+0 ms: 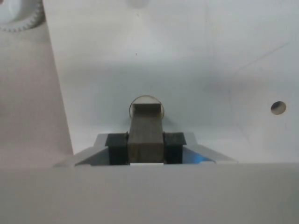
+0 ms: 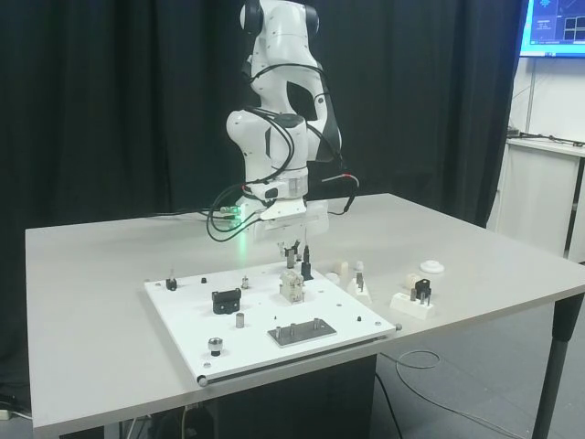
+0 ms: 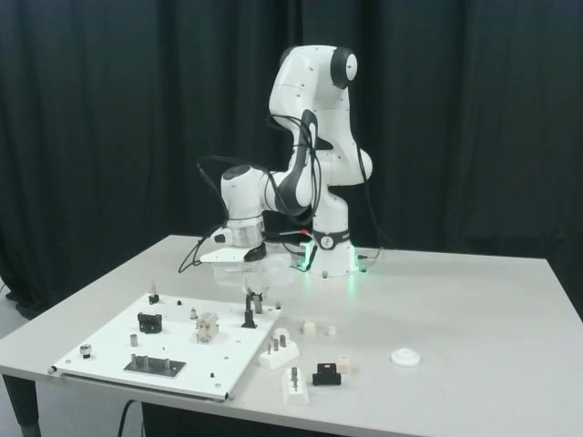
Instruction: Insert square peg 4.
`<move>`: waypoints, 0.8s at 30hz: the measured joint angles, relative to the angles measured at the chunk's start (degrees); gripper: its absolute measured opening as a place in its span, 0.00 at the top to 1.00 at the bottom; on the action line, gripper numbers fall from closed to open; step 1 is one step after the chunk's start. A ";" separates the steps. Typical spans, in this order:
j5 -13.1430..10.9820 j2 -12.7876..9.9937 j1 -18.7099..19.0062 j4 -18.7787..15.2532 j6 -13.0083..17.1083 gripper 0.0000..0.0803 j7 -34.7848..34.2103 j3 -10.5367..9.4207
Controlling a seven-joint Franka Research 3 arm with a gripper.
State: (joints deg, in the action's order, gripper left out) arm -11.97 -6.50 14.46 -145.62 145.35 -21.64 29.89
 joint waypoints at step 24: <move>-1.00 0.20 0.00 -0.44 0.75 0.81 0.23 0.12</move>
State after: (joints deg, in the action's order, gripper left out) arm -12.97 -6.30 14.46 -146.06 146.11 -21.40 30.01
